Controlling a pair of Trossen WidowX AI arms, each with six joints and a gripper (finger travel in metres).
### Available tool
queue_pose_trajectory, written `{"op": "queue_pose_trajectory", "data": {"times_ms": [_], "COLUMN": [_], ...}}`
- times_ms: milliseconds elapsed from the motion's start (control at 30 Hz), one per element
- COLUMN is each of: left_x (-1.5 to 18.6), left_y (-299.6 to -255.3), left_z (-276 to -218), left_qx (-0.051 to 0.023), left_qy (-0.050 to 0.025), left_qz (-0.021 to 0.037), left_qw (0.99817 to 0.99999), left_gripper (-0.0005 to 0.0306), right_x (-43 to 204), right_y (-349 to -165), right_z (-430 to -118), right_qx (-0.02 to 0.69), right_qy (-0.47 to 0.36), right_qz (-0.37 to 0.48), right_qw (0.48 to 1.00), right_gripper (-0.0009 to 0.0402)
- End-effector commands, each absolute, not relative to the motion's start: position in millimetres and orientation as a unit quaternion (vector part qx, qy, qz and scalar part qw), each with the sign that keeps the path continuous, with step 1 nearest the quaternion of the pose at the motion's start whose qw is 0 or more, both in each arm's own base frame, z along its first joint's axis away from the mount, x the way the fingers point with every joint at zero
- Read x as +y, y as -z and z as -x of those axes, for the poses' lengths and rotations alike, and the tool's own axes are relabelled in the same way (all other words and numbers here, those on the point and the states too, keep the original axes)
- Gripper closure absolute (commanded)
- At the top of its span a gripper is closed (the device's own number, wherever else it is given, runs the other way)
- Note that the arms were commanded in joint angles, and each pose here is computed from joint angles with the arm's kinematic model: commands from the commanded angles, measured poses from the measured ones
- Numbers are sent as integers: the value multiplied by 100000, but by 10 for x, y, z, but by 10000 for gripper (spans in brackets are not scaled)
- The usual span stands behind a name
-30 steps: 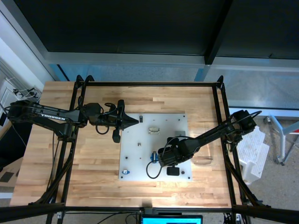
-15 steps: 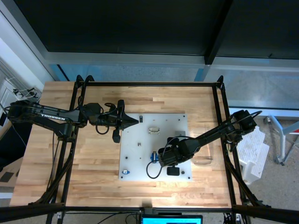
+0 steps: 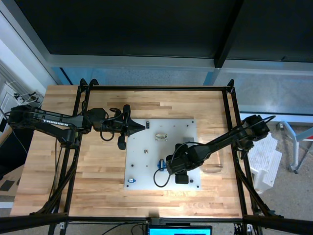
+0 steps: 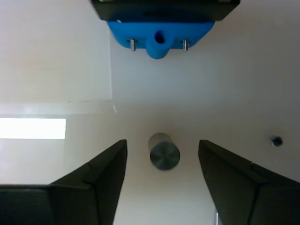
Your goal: Pick the 16mm cylinder and install on the taskboard
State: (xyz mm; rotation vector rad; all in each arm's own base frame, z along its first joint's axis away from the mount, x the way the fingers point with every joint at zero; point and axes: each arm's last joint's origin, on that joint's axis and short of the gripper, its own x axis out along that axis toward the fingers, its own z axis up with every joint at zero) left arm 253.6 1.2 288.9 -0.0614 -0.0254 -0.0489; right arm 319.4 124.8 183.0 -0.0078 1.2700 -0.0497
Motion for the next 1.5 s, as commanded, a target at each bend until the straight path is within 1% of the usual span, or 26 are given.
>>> {"op": "queue_pose_trajectory", "data": {"times_ms": [33, 167, 367, 600, 800, 967, 1167, 1333, 1500], "left_x": [13, 12, 12, 12, 12, 13, 12, 12, 13], "left_y": [-2891, -2890, -2889, -2890, -2889, -2890, -2890, -2889, -2890], "left_z": [-2536, -2536, -2536, -2536, -2536, -2536, -2536, -2536, -2536], "left_qx": [-1306, -1287, -1268, -1287, -1268, -1287, -1287, -1268, -1287], "left_qy": [2445, 2463, 2463, 2463, 2463, 2444, 2463, 2463, 2444], "left_qz": [3067, 3068, 3069, 3068, 3069, 3068, 3068, 3069, 3068], "left_qw": [99915, 99914, 99915, 99914, 99915, 99915, 99914, 99915, 99915], "left_gripper": [300, 300, 300, 300, 300, 300, 300, 300, 300], "right_x": [1208, 1157, 1065, 931, 754, 530, 355, 243, 169], "right_y": [-1957, -2121, -2335, -2527, -2734, -2952, -3152, -3214, -3200], "right_z": [-3146, -3079, -2959, -2870, -2804, -2752, -2605, -2493, -2447], "right_qx": [58613, 57541, 56473, 55066, 51864, 45235, 34098, 26239, 18789], "right_qy": [2481, 2011, 2606, 2351, 2618, 3681, 3421, 2354, 952], "right_qz": [1423, 1462, 2521, 3361, 2862, 1436, 506, -415, -1656], "right_qw": [80971, 81748, 82448, 83372, 85411, 89096, 93944, 96467, 98201], "right_gripper": [148, 136, 141, 151, 169, 208, 278, 340, 397]}}
